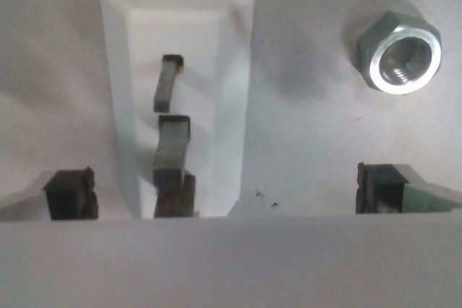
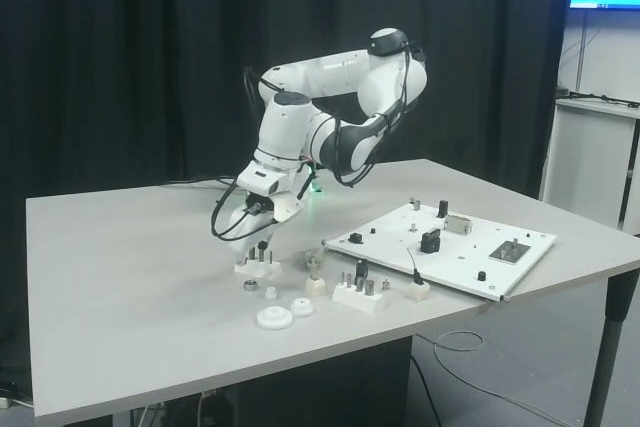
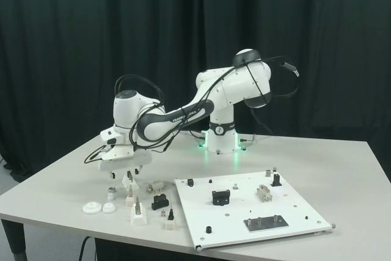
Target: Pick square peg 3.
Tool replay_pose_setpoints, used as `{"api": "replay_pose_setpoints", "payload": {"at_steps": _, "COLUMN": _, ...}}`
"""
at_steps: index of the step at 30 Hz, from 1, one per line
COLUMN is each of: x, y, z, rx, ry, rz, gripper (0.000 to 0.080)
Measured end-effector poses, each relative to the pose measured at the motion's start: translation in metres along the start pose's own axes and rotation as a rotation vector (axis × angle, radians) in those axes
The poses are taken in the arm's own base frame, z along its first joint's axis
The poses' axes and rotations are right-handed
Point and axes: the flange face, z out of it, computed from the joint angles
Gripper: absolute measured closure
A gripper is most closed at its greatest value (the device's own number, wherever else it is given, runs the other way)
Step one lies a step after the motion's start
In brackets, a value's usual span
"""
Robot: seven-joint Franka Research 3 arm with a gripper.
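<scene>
A white peg holder (image 1: 224, 70) stands on the grey table and carries three dark square pegs in a row: a far peg (image 1: 168, 81), a middle peg (image 1: 172, 153) and a near peg (image 1: 175, 196) partly cut off by the wrist body. My gripper (image 1: 224, 192) is open and hovers just above the holder. One black fingertip (image 1: 68, 192) is close beside the holder, the other fingertip (image 1: 379, 189) is well away from it. The fingers touch no peg. In the room views my gripper (image 2: 256, 225) (image 3: 127, 172) hangs right over the holder (image 2: 258, 267) (image 3: 129, 183).
A metal hex nut (image 1: 398, 52) lies on the table beside the holder. Further holders (image 2: 360, 294) (image 3: 138, 215) with parts and white gears (image 2: 273, 319) (image 3: 93, 208) lie near the front edge. A white assembly board (image 2: 440, 237) (image 3: 250, 209) lies further along the table.
</scene>
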Motion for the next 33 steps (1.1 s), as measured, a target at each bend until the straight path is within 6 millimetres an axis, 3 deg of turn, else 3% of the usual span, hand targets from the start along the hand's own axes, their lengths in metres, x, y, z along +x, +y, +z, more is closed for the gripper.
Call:
{"api": "replay_pose_setpoints", "payload": {"at_steps": 5, "x": 0.0005, "y": 0.0009, "z": 0.001, "rx": 0.0, "ry": -0.001, "rz": 0.0, "gripper": 0.0003}}
{"api": "replay_pose_setpoints", "payload": {"at_steps": 6, "x": 0.0005, "y": 0.0011, "z": 0.0011, "rx": -0.001, "ry": -0.001, "rz": -0.001, "gripper": 0.0154}}
{"api": "replay_pose_setpoints", "payload": {"at_steps": 15, "x": 0.0006, "y": 0.0026, "z": 0.0017, "rx": -0.012, "ry": 0.0, "rz": -0.01, "gripper": 0.0154}}
{"api": "replay_pose_setpoints", "payload": {"at_steps": 16, "x": 0.0006, "y": 0.0026, "z": 0.0019, "rx": -0.012, "ry": -0.001, "rz": -0.011, "gripper": 0.0482}}
{"api": "replay_pose_setpoints", "payload": {"at_steps": 21, "x": 0.0007, "y": 0.0018, "z": 0.0031, "rx": -0.011, "ry": -0.003, "rz": -0.022, "gripper": 0.0482}}
{"api": "replay_pose_setpoints", "payload": {"at_steps": 22, "x": 0.0007, "y": 0.0017, "z": 0.0032, "rx": -0.012, "ry": -0.004, "rz": -0.024, "gripper": 0.0648}}
{"api": "replay_pose_setpoints", "payload": {"at_steps": 33, "x": 0.0012, "y": -0.0022, "z": 0.0015, "rx": -0.001, "ry": -0.009, "rz": -0.032, "gripper": 0.0688}}
